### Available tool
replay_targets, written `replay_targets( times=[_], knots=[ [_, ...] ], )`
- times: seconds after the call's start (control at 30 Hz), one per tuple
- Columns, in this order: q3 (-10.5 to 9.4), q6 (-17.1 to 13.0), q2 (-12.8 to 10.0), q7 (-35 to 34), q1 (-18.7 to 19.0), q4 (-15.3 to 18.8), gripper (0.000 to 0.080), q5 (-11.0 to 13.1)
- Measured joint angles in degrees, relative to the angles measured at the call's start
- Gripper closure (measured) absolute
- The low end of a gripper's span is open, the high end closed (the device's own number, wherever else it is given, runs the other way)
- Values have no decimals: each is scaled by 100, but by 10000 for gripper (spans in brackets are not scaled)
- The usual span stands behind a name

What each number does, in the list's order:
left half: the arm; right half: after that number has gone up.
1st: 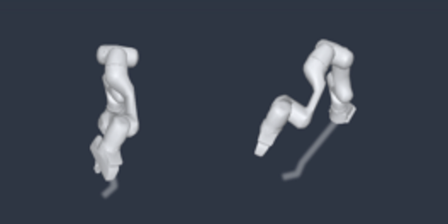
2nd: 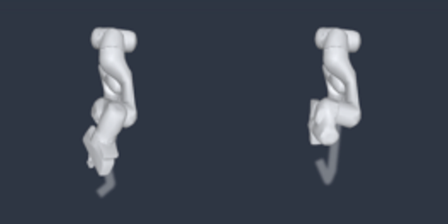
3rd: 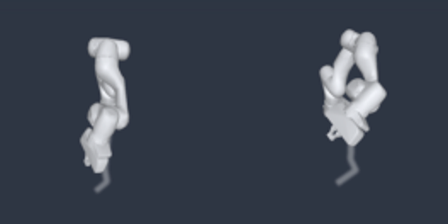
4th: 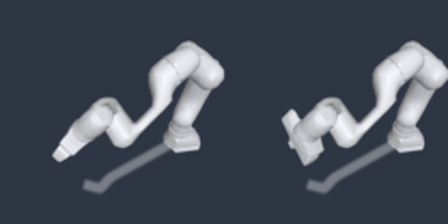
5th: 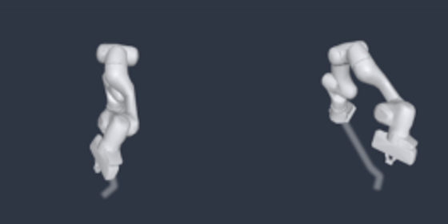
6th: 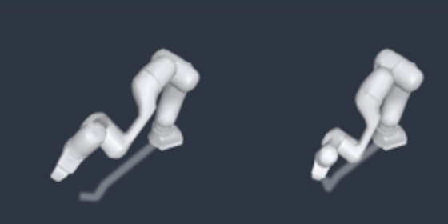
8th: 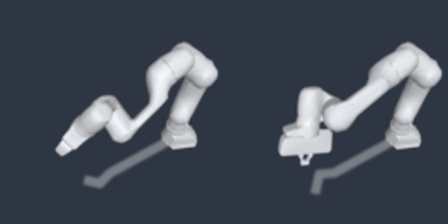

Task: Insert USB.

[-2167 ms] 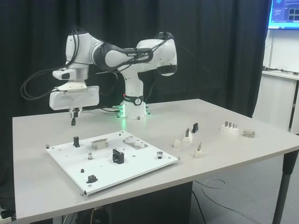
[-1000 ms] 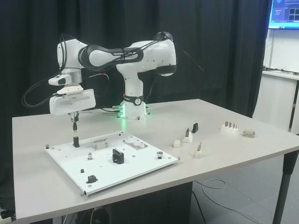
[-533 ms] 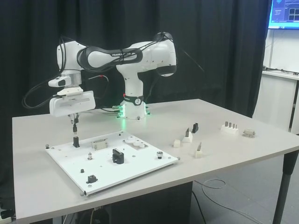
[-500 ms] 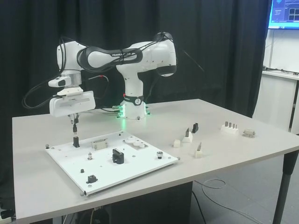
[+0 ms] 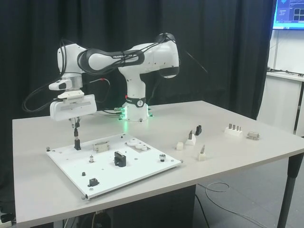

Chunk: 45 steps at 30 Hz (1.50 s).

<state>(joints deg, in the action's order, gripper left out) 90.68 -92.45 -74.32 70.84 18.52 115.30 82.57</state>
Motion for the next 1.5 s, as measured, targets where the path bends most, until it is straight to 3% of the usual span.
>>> replay_targets(
  times=[1.5],
  knots=[
    [-6, 152, 39, -14, -52, 10, 780, 159]
  ],
)
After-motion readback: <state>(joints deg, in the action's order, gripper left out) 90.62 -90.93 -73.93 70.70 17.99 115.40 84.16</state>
